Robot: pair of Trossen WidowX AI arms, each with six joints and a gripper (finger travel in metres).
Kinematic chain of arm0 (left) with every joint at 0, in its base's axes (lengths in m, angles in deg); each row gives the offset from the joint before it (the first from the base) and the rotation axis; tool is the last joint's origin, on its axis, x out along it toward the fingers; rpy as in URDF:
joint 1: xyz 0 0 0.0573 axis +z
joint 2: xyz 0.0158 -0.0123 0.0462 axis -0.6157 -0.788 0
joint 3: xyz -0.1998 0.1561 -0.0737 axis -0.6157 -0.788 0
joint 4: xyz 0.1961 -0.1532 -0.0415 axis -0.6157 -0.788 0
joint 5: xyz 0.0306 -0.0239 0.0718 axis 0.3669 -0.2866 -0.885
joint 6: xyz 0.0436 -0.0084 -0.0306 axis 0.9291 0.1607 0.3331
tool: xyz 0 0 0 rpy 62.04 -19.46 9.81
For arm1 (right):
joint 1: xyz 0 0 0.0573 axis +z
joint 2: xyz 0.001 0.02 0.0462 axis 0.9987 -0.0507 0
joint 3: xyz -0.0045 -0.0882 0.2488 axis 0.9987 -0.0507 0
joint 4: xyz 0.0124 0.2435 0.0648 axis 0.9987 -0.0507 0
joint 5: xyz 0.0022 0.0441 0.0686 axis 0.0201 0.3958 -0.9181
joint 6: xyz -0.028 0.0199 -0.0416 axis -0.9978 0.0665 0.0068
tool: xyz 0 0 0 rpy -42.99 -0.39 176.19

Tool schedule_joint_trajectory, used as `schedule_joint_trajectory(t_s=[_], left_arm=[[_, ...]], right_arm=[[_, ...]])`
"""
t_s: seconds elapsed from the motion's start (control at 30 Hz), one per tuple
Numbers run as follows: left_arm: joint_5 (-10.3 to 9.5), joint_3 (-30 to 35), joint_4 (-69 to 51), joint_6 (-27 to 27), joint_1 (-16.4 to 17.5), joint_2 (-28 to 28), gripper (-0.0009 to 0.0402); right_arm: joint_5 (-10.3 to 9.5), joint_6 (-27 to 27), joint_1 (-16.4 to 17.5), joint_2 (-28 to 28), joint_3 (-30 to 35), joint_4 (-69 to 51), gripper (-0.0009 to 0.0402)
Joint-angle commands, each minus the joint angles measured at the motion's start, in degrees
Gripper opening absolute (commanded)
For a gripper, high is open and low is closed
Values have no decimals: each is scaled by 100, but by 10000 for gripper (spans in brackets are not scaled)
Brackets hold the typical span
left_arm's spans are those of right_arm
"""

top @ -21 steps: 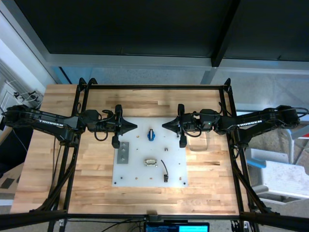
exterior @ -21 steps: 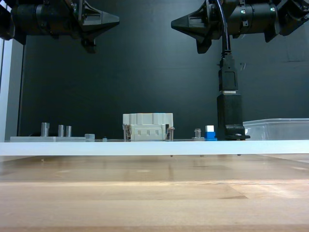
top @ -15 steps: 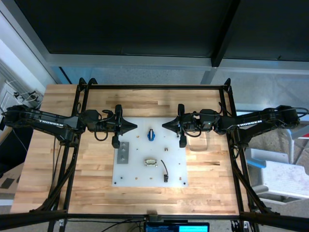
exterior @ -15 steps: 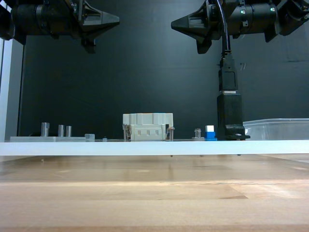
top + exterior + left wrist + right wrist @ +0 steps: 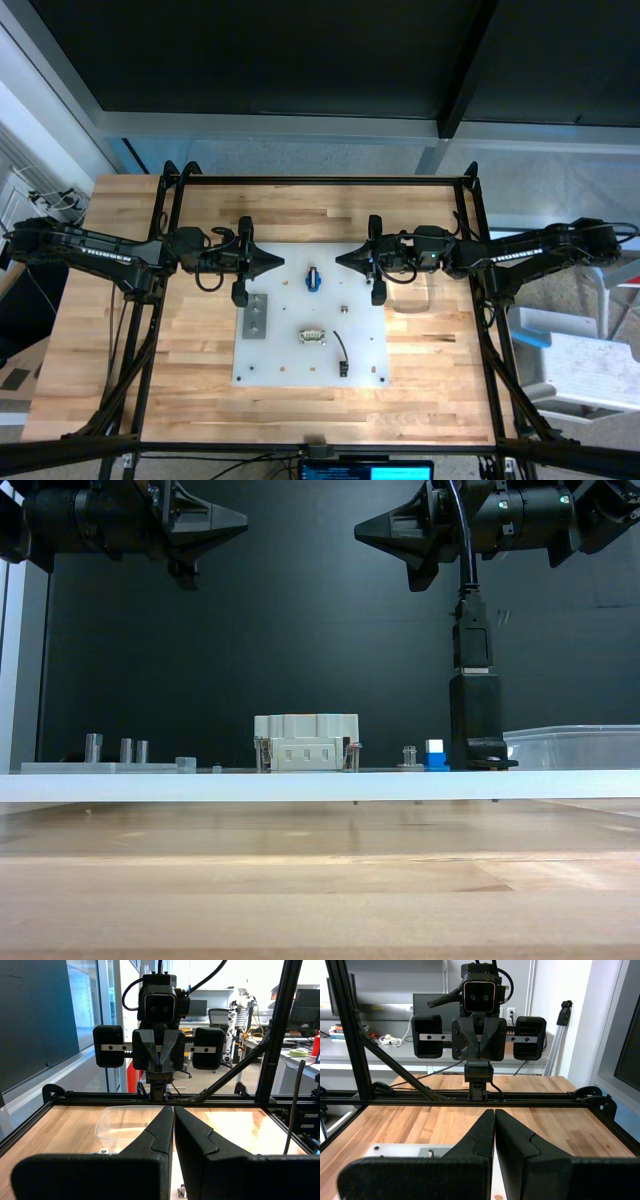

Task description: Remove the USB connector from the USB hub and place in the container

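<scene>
A white board (image 5: 290, 362) lies on the wooden desk (image 5: 190, 400), bearing a blue plug (image 5: 313, 279) near its far edge, a grey block (image 5: 258, 320) at its left and a silvery socket (image 5: 313, 337) at its middle.

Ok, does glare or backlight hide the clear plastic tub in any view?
High view: even light, the clear plastic tub fades into the wood. Low view: it reads well against black backdrop. Left wrist view: bright background, sheen on wood beside it. Shut left gripper and right gripper hover over the white board.
</scene>
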Motion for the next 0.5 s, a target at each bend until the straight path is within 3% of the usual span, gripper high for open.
schedule_joint_trajectory(t_s=[0.03,0.1,0.2,0.5], left_arm=[[2,2,0,0,2,0,1],[2,2,0,0,0,0,1],[2,2,0,0,2,2,1],[2,2,0,0,0,2,1]], right_arm=[[-33,11,2,2,0,0,0],[-52,37,11,17,0,-7,0],[-345,149,13,87,114,-415,0],[-422,146,210,101,1740,-4592,3]])
